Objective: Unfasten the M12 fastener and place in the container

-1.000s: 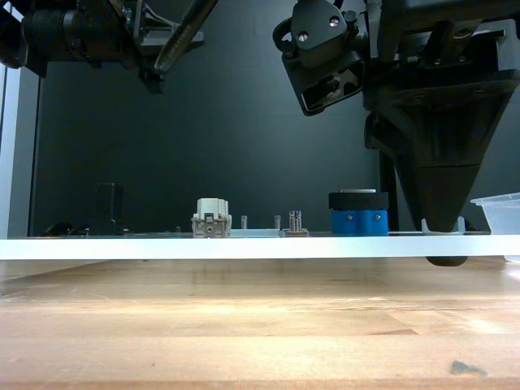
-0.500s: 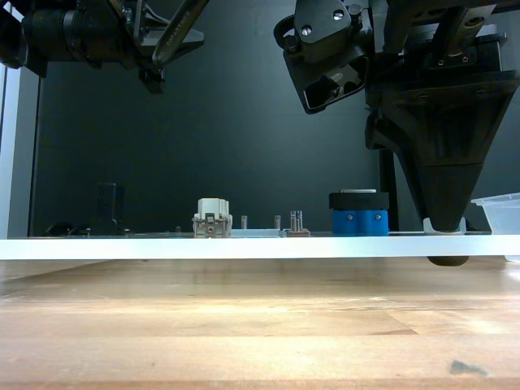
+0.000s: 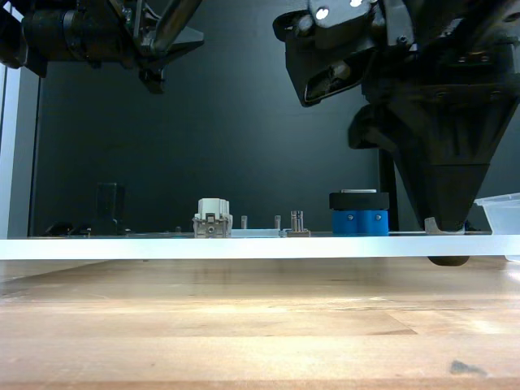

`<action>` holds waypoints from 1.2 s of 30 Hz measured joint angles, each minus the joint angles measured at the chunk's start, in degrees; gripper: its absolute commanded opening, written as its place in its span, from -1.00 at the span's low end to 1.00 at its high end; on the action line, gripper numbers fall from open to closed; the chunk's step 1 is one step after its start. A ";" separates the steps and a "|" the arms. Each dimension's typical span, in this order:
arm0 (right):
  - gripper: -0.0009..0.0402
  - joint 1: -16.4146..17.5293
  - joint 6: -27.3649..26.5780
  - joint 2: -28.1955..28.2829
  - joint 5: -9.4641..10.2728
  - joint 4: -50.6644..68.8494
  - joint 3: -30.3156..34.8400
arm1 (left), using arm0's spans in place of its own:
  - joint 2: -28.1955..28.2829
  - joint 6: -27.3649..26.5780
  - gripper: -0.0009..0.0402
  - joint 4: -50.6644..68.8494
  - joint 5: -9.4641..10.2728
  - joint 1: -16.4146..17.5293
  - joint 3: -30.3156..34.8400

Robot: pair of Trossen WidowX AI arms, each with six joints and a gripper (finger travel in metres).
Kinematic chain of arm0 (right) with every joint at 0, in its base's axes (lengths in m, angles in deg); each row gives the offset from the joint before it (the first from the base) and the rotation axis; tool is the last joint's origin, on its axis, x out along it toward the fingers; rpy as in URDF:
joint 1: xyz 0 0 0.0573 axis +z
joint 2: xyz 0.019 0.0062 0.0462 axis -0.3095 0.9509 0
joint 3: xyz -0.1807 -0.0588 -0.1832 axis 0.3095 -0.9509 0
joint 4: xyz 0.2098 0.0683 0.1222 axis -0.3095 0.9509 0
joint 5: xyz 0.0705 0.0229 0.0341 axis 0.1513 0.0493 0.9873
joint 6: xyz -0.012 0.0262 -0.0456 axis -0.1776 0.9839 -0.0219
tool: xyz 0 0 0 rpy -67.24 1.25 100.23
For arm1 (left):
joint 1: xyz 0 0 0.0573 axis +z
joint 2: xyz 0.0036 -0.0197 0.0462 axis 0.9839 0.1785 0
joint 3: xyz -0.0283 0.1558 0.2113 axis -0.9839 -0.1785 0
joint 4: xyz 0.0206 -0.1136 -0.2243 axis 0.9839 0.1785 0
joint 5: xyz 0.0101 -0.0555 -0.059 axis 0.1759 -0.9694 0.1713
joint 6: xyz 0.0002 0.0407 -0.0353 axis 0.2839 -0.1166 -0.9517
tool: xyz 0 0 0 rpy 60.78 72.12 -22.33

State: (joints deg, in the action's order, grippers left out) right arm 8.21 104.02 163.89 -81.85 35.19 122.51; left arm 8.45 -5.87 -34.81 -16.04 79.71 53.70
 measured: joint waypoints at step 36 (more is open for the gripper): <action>-0.96 0.11 -91.52 -0.37 -3.28 -0.50 -0.02 | 0.00 -0.02 -0.96 0.00 0.00 0.00 -0.02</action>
State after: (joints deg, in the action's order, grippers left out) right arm 8.32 12.50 163.52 -85.13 34.69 122.48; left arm 8.45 -5.89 -34.81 -16.04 79.71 53.68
